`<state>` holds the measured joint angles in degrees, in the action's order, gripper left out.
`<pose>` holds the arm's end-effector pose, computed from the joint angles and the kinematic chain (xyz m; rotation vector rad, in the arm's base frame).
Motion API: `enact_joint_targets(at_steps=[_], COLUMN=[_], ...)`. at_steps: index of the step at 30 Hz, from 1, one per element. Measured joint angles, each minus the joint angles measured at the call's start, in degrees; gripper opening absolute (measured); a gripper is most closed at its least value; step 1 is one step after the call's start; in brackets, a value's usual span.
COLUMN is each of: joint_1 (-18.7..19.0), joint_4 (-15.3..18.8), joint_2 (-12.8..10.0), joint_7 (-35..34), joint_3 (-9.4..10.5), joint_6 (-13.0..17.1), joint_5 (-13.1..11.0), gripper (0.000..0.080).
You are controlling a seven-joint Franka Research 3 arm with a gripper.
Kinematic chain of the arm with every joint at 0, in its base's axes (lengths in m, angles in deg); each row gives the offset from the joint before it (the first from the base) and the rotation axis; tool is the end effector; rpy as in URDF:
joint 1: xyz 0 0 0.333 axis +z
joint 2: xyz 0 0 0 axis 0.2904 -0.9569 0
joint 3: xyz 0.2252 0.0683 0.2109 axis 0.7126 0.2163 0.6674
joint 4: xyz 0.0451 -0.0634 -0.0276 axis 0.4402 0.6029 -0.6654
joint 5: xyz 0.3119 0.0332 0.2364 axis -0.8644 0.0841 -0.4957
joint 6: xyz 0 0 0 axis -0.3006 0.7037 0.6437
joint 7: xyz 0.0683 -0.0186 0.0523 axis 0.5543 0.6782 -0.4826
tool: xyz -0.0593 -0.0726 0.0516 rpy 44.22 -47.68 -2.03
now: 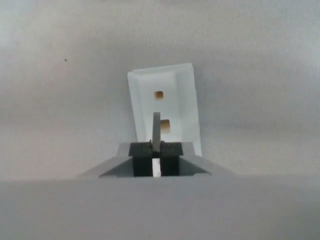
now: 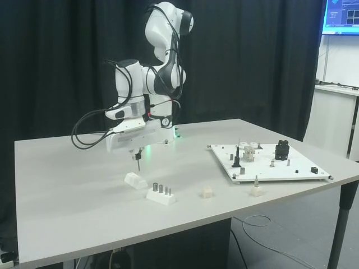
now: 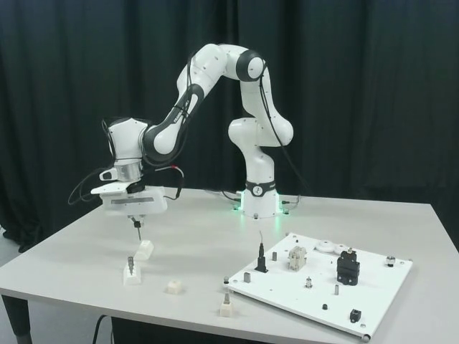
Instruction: Insert square peg 1.
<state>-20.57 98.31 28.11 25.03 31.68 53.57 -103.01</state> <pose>0.4747 -0.3229 0.2713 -2.8791 1.0109 0.0274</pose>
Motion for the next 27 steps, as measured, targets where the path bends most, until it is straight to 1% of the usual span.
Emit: enact_joint_targets(at_steps=[6, 27], joint_1=[0.0, 0.6], joint_4=[0.0, 0.0], joint_2=[0.37, 0.66], joint_7=[-0.19, -0.4], joint_3=[-0.04, -0.08], joint_6=[-0.34, -0.56], joint_5=[0.21, 0.25], gripper=[0.0028, 0.0028])
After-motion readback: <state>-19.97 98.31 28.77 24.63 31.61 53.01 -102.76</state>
